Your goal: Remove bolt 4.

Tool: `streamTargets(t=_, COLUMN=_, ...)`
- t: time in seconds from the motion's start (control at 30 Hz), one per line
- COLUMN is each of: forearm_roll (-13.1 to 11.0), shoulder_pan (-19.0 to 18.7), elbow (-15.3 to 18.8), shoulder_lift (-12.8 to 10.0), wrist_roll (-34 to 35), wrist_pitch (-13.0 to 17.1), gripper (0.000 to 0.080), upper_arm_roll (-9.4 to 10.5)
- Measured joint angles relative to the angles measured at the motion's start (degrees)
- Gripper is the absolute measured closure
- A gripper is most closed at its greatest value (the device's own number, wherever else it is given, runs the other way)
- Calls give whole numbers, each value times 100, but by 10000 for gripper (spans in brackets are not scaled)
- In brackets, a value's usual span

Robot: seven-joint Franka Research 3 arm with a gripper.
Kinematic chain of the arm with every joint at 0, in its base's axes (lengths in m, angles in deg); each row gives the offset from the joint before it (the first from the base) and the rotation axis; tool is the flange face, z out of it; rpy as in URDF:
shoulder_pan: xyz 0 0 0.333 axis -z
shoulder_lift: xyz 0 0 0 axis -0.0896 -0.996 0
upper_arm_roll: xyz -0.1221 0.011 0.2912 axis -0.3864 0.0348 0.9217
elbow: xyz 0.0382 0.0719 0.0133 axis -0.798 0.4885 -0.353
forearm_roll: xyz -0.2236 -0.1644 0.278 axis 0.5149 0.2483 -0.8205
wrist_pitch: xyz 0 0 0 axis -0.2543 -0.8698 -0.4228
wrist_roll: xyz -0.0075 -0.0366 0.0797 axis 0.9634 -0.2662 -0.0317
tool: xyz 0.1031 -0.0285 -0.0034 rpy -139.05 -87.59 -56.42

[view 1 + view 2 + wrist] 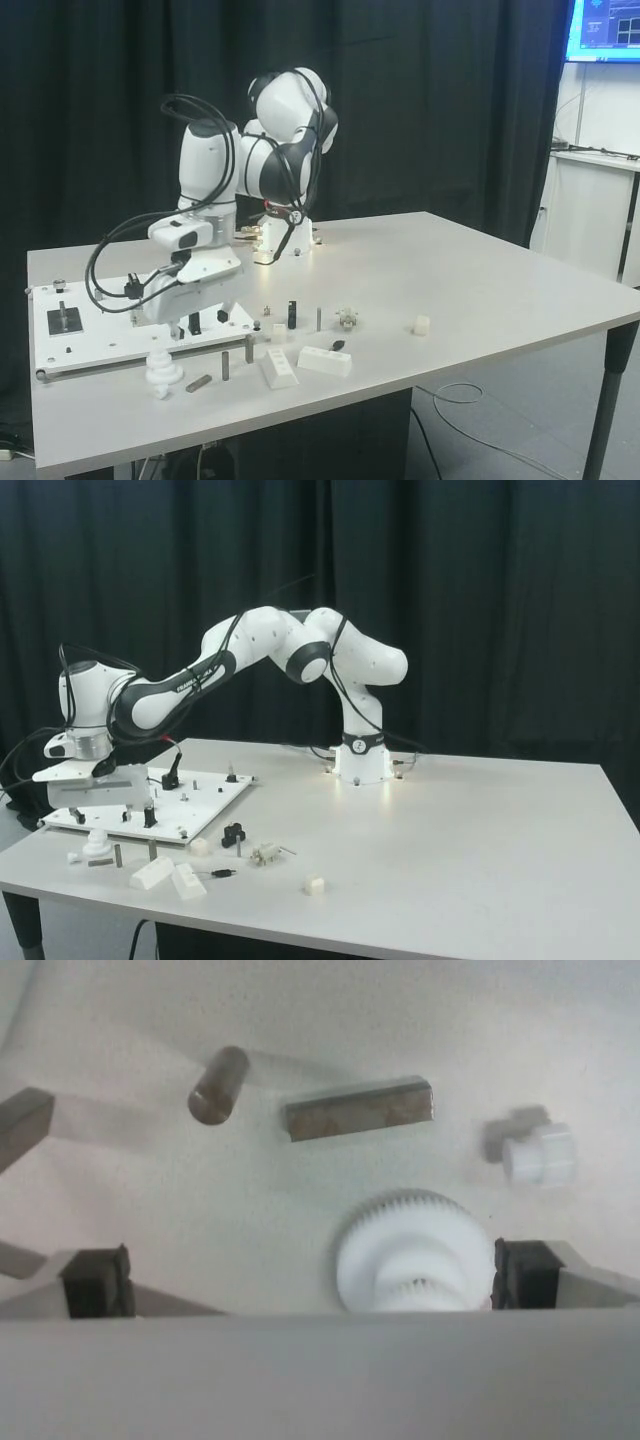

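Checking in from the remote desk. The gripper [310, 1278] is open, jaws spread wide, hanging low over the table [480, 280] just off the near edge of the white board [90, 340] at the left end. A white gear [415, 1250] stands on the table between the fingers. It's not centred: it sits right up against one black pad [525, 1275], and the other pad is well clear of it. I can't tell if that pad is actually touching it.

Past the gear in the wrist view there's a short dark cylinder [217, 1085] and a flat metal bar [358, 1108] lying beside each other, plus a small white bolt [540, 1150] lying on its side, off on its own.

As for bolt 4, I honestly can't tell which one it is. The board has a few upright black pegs [172, 773] on it, but no numbers I can read from here. Further right along the near edge sit a couple of white blocks [325, 360] and some small loose parts.
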Motion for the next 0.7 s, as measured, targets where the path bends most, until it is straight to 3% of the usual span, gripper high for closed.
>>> streamTargets(t=0.7, forearm_roll=-51, shoulder_pan=66, elbow=0, shoulder_lift=94, wrist_roll=156, wrist_pitch=-72, gripper=3, upper_arm_roll=2)
